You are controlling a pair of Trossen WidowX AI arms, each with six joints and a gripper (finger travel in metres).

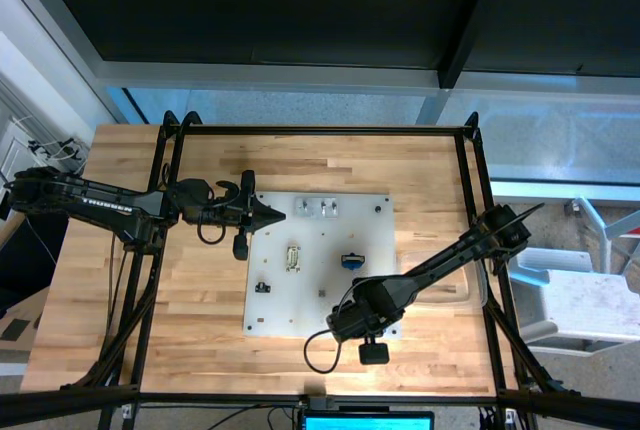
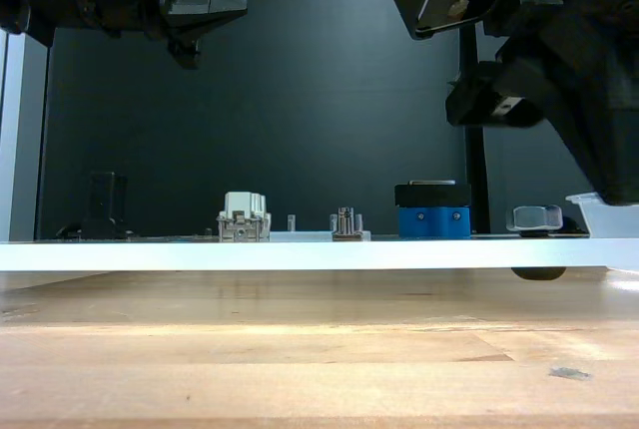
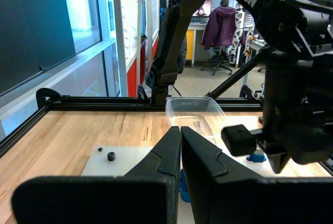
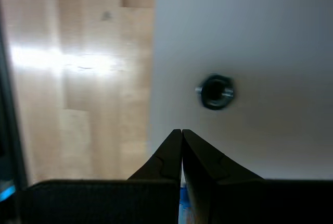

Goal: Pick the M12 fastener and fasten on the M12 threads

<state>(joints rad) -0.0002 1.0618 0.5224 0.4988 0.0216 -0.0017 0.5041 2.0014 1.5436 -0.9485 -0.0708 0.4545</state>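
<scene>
Silver hex nut (image 4: 216, 91) lies flat, dark bore up, at white board (image 4: 260, 31) 5 o'clock corner, near my right gripper (image 4: 181, 131); stud seating unclear.

Nut (image 4: 216, 91) hidden under right arm (image 1: 430, 268)
Overhead, that arm covers the right pincer (image 4: 181, 132) and nut at the board's (image 1: 300, 295) near right edge; on its stud or not, cannot tell. The left pincer's (image 1: 280, 216) arm, at the board's far left, is cropped.

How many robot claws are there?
2. The left gripper, shut, hovers over the white board's far left corner. The right gripper, shut, hangs over the board's near right part.
</scene>
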